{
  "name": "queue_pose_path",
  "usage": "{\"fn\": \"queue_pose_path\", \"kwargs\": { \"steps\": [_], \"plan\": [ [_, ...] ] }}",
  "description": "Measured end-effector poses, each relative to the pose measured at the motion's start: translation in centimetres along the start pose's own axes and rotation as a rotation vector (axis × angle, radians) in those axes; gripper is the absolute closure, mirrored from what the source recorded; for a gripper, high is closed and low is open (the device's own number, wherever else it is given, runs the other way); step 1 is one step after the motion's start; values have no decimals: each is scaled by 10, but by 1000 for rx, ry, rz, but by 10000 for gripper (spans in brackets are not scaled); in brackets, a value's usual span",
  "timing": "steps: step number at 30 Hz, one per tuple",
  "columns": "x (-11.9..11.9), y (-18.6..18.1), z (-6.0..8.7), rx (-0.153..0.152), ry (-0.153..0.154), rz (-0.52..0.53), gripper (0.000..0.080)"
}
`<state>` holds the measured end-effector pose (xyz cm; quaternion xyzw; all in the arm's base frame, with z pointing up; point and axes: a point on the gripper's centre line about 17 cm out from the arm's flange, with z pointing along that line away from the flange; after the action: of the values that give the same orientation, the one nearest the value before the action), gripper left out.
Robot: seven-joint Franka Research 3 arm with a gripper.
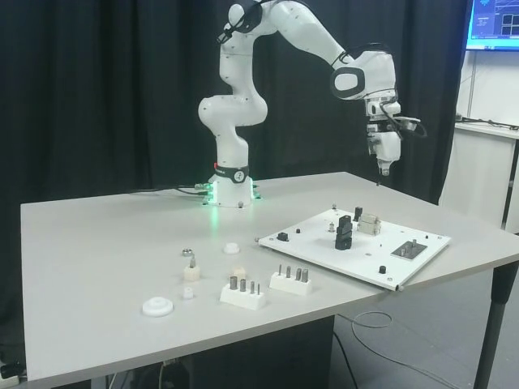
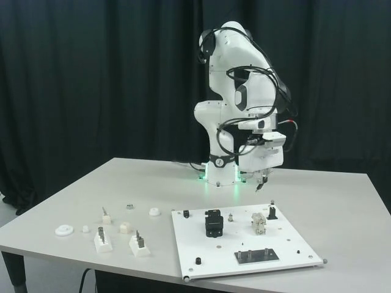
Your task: Insert USB.
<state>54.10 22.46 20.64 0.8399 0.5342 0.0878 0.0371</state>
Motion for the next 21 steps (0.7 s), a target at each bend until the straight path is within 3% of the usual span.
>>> {"fn": "queue_pose_path", "kwargs": {
  "steps": [10, 21],
  "plan": [
    [-3, 2, 3, 49, -35, -225, 711],
    [-6, -5, 5, 108, -61, -405, 711]
  ]
}}
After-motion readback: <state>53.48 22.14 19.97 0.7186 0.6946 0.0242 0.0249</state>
